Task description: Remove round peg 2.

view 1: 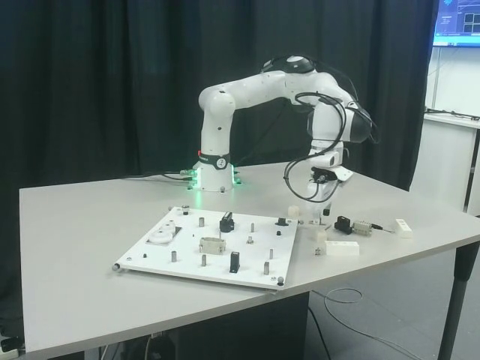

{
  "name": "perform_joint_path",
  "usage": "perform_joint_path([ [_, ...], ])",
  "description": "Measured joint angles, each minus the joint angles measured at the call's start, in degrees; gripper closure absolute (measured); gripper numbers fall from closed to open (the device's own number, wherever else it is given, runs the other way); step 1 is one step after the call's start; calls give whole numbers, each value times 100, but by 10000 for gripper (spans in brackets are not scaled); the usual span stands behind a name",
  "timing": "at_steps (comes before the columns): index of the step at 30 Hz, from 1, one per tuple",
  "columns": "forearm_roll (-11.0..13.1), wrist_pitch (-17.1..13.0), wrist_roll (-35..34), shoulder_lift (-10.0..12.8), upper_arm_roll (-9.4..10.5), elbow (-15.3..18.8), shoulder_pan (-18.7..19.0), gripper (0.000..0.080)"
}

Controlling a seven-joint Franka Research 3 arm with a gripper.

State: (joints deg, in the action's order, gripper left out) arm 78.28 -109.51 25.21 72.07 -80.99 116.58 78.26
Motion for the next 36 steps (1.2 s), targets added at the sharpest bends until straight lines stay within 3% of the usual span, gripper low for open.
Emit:
perform_joint_path([
  [7, 0, -263, 123, 6, 50, -170, -301, 3],
  [18, -33, -353, 412, 37, 53, -665, -1055, 3],
  [25, -94, -311, 590, 70, 54, -1030, -1596, 3],
  [36, -256, 4, 683, 113, 54, -1620, -2425, 3],
])
